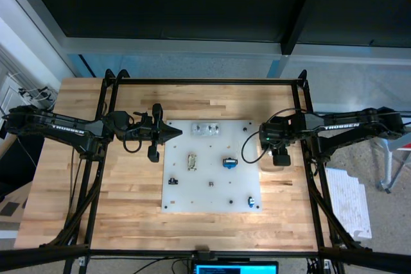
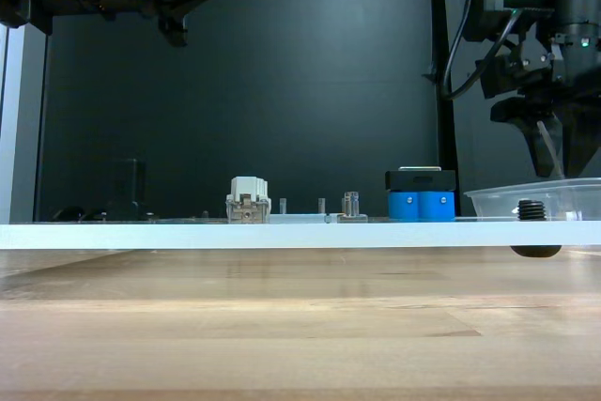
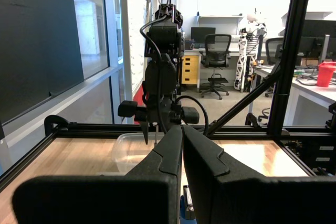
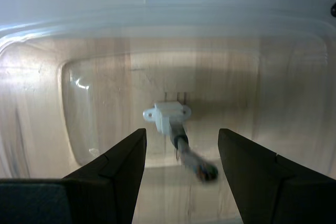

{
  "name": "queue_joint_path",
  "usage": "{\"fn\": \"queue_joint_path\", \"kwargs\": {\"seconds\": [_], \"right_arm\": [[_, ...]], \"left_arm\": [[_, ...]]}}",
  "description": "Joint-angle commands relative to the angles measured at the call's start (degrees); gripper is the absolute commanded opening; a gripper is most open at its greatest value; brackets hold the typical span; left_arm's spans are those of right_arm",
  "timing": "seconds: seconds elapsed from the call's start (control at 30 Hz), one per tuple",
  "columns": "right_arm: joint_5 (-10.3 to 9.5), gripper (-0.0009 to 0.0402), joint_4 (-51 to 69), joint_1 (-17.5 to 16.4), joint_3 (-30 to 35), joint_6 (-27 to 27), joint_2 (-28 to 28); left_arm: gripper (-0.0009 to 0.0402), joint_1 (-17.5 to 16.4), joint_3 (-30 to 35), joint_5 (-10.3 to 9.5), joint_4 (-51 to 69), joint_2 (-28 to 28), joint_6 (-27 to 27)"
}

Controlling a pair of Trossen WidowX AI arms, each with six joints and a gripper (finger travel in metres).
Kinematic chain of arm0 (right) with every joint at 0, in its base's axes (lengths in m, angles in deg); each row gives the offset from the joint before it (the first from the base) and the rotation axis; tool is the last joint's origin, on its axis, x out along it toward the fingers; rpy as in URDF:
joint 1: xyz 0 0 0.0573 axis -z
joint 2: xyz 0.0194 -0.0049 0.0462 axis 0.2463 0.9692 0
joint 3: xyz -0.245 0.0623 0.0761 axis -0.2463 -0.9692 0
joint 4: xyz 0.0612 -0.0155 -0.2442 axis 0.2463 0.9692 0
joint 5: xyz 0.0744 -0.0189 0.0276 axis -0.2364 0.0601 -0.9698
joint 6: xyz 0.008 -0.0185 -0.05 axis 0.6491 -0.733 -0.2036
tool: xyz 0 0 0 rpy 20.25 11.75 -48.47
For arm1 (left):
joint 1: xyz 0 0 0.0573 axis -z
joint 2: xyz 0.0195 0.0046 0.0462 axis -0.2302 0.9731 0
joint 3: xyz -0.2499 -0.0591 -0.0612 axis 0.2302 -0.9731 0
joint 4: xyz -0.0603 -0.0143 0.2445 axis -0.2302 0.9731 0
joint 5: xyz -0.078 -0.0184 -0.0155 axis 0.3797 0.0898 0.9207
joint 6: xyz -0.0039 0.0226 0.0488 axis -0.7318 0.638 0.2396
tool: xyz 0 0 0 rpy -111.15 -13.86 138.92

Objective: Pick the RJ45 connector and install on taskboard

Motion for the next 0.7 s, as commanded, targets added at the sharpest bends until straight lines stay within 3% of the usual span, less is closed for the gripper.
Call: {"fn": "queue_joint_path", "kwargs": {"seconds": [0.03, 0.7], "right_arm": [[0.00, 0.0190, -0.3, 0.2, -0.3, -0.2, 1.4], [-0.22, 0.0134, -0.3, 0.7, -0.4, -0.4, 5.1]], "left_arm": [[0.0000, 0.0, 0.0, 0.00, 0.0, 0.0, 0.0], [0.0000, 0.0, 0.0, 0.00, 0.0, 0.0, 0.0]]}}
